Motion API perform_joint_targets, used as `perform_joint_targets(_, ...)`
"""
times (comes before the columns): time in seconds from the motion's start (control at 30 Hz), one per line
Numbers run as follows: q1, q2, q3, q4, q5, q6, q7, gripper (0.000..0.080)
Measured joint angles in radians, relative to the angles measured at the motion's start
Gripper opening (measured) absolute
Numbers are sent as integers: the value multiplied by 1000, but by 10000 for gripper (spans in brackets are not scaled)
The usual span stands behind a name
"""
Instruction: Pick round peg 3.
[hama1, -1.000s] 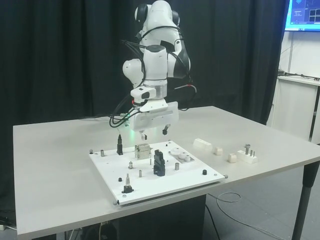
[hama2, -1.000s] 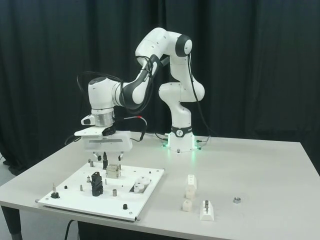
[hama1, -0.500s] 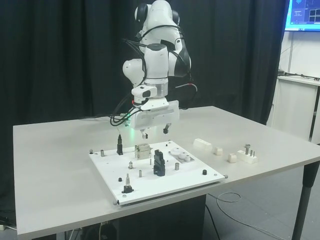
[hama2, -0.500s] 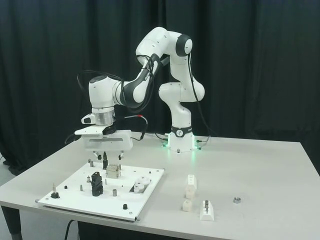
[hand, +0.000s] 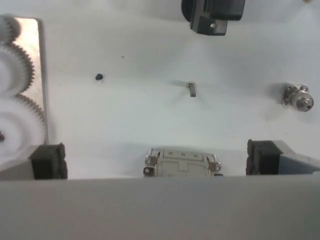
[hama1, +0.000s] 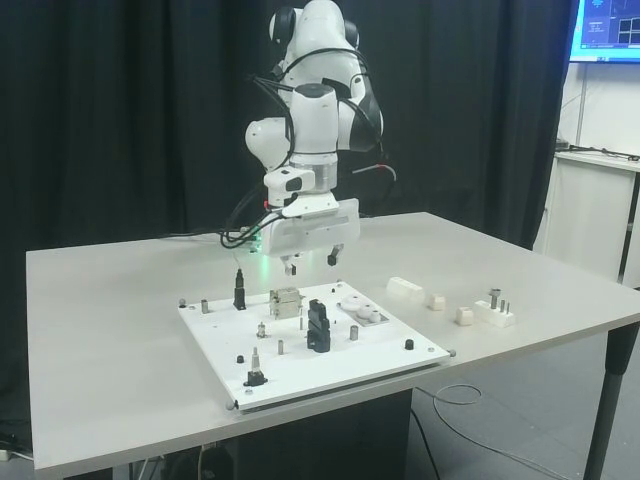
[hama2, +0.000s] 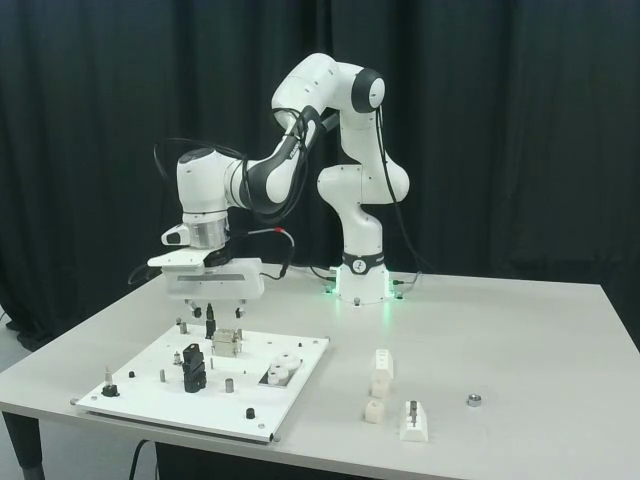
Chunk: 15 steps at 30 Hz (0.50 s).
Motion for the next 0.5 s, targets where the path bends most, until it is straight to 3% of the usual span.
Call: perform_joint_targets(0.5, 0, -14, 0, 3, -10, -10, 6, 800)
